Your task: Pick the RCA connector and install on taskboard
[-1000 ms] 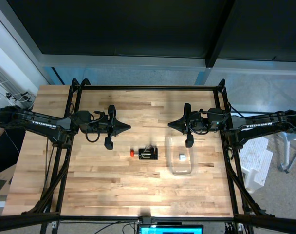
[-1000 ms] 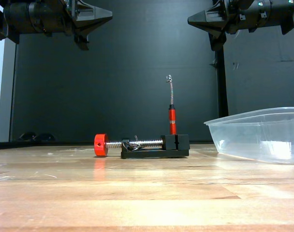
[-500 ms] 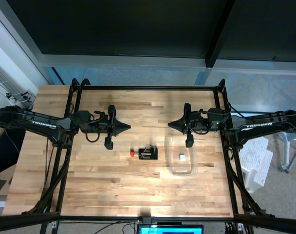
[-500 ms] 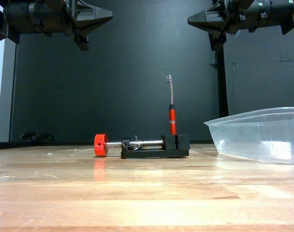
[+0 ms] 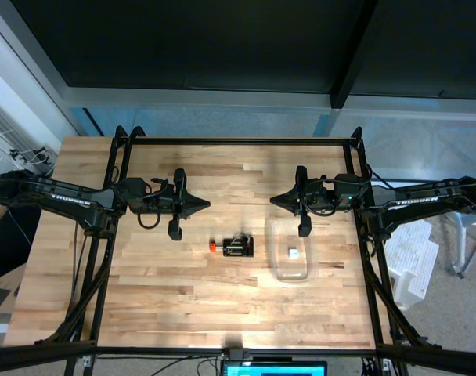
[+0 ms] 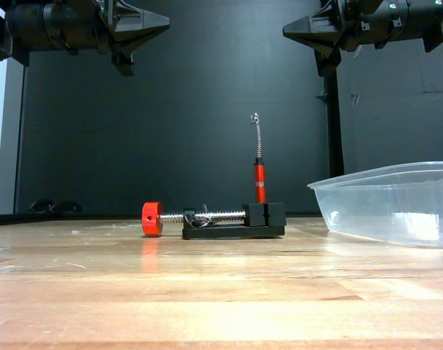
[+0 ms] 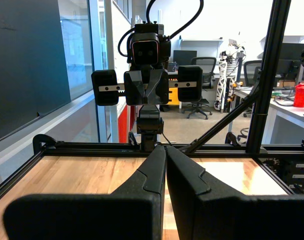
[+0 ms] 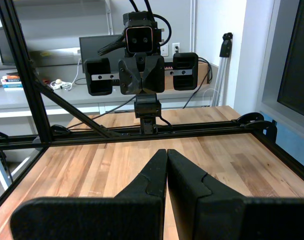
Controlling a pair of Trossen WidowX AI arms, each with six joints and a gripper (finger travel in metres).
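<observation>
1. We see the left tool [image 5: 205,205] held high over the left half of the desk [image 5: 183,301], pointing inward; in the left wrist view its fingers [image 7: 157,162] lie pressed together with nothing between them.
2. The right tool [image 5: 274,200] faces it from the other side at about the same height, well apart from it; its fingers [image 8: 158,167] are likewise closed together and hold nothing.
3. The taskboard [image 5: 239,247] lies flat on the desk between the two tools and nearer to us than both; neither tool touches it.
4. Its red-orange knob [image 6: 152,218] sticks out of the left end on a silver threaded rod.
5. The RCA connector [image 6: 258,142] stands upright at the taskboard's right end; its upper part is thin and grey-silver, its lower part red; it leans very slightly at the tip.
6. A clear plastic tray [image 5: 279,270] sits on the desk just to the right of the taskboard, apart from it; a small white cube [image 5: 293,251] rests inside it.
7. From the low view, both tools hang far above the taskboard and the tray.
</observation>
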